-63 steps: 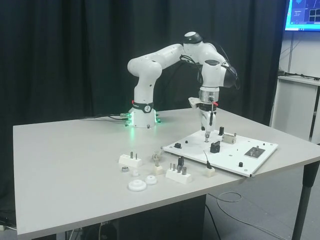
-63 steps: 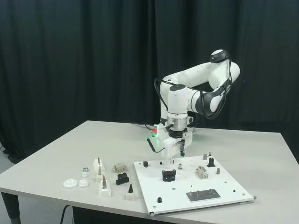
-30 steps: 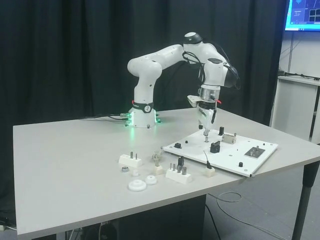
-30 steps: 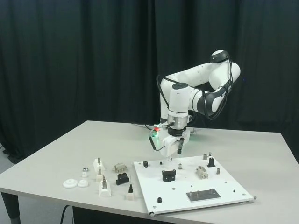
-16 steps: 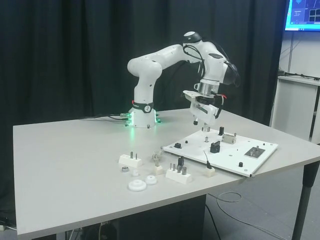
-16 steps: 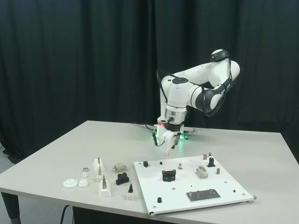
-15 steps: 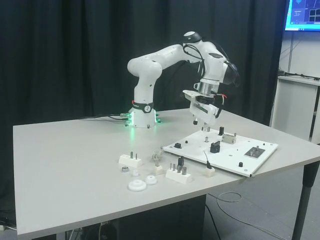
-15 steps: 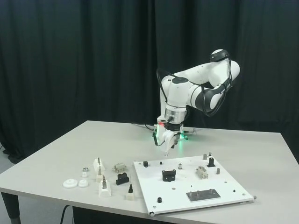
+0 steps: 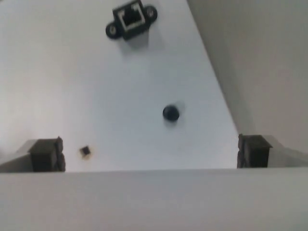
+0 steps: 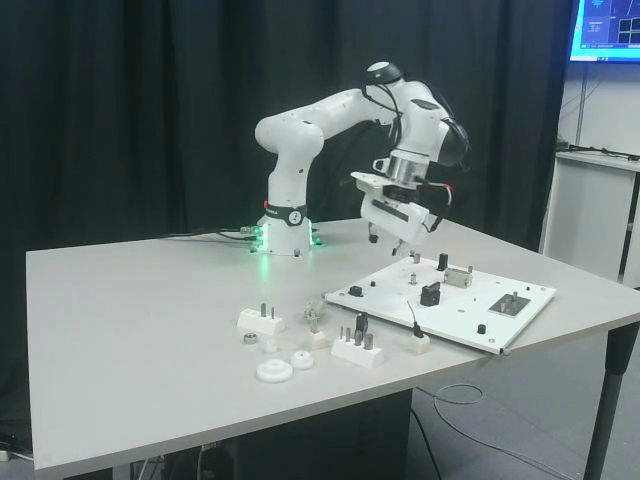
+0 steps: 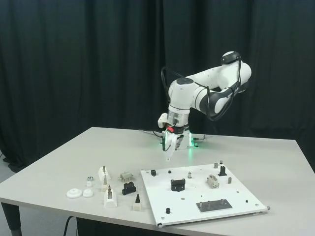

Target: Pick waterproof.

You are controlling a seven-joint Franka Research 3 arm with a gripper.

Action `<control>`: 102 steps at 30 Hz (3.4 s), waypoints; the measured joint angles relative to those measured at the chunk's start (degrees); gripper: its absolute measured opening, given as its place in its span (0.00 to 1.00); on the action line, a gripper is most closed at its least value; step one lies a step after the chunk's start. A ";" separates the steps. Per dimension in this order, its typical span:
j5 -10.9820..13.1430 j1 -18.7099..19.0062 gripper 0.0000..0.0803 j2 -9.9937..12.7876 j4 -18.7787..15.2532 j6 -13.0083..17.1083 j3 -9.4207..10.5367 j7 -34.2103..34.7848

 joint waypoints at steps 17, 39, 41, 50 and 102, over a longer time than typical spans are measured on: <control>0.54 -4.69 1.00 -0.04 -2.17 3.11 -1.43 -26.37; 11.29 -20.83 1.00 0.05 1.85 5.66 1.51 -63.96; 11.91 -22.54 1.00 0.15 2.76 5.66 2.26 -66.13; 14.83 -29.05 1.00 1.52 6.41 4.56 5.34 -75.54; 21.69 -38.44 1.00 4.89 9.09 1.86 12.53 -79.03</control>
